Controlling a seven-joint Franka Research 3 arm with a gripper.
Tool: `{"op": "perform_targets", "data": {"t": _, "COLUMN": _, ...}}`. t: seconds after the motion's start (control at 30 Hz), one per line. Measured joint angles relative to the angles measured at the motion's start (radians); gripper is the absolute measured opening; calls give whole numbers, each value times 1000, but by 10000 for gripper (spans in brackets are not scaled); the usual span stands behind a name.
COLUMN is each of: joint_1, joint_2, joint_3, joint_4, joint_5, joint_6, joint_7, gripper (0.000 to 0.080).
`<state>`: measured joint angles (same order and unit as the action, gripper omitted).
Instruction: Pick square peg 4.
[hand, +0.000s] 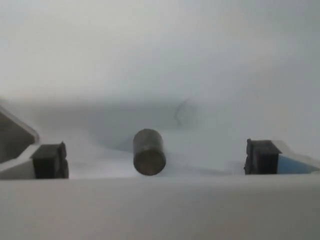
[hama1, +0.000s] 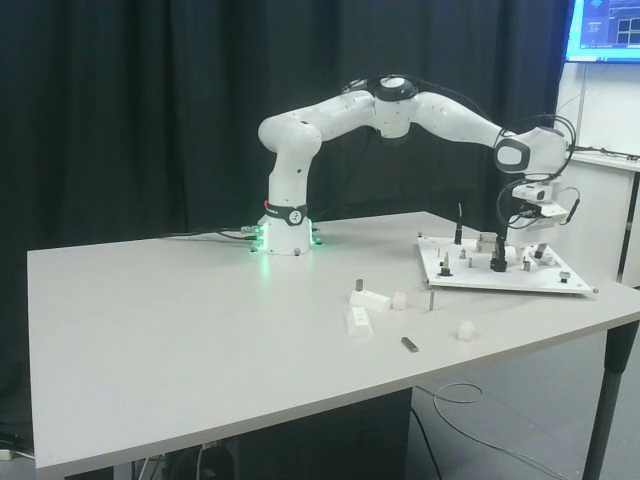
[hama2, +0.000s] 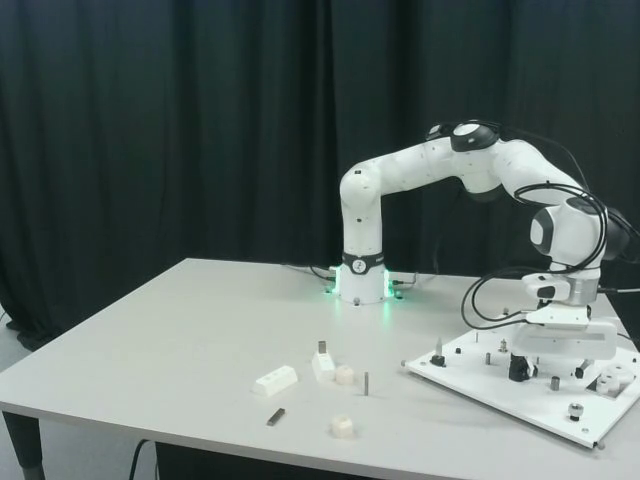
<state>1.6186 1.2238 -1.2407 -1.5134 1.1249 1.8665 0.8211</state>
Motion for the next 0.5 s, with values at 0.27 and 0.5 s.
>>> {"op": "perform_targets", "data": {"t": 0.27, "joint_1": -3, "joint_2": -1, "joint_3": -5, "joint_4": 0, "joint_5": 0, "joint_6": -1, "joint_7": 0, "gripper": 797}}
{"op": "perform_targets", "data": {"t": 0.5, "joint_1": -5, "joint_2": -1, "joint_3": -11, "joint_4": -1, "joint_5": 0, "joint_6": -1, "joint_7": 0, "gripper": 800}}
